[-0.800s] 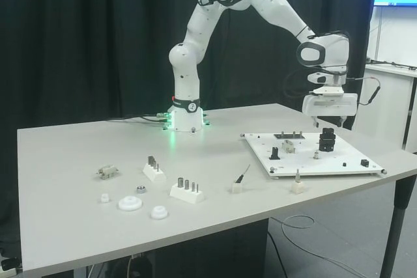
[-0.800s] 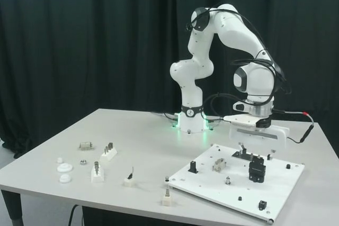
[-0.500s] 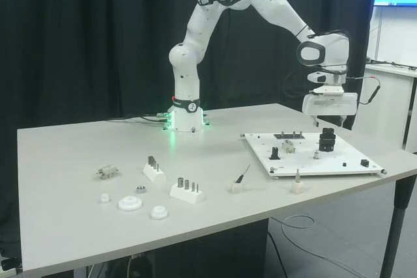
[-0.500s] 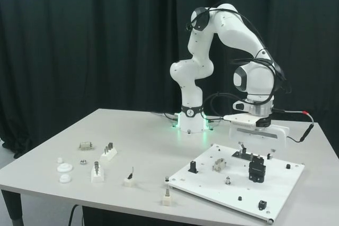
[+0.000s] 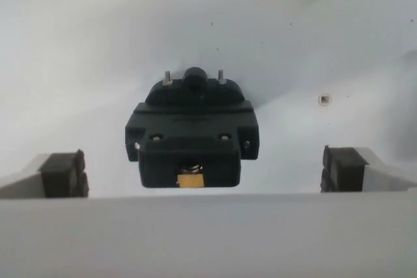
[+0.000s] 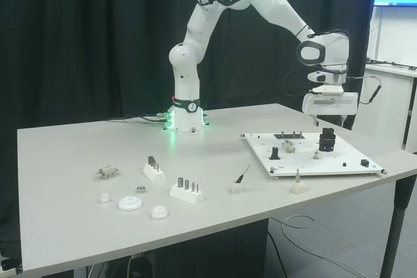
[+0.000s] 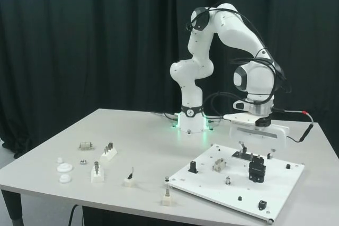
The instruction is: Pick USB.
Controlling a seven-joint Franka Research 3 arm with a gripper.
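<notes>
Currently, in the second room view: small white parts (image 7: 65,168) at lower left on grey worktop (image 7: 143,141). White board (image 7: 275,189) at lower right, carrying black USB block (image 7: 257,169). Claw (image 7: 256,153) spread wide, grasping nothing, suspended directly above USB block. Wrist view: USB block centred between both black fingertips (image 5: 64,172), untouched.
</notes>
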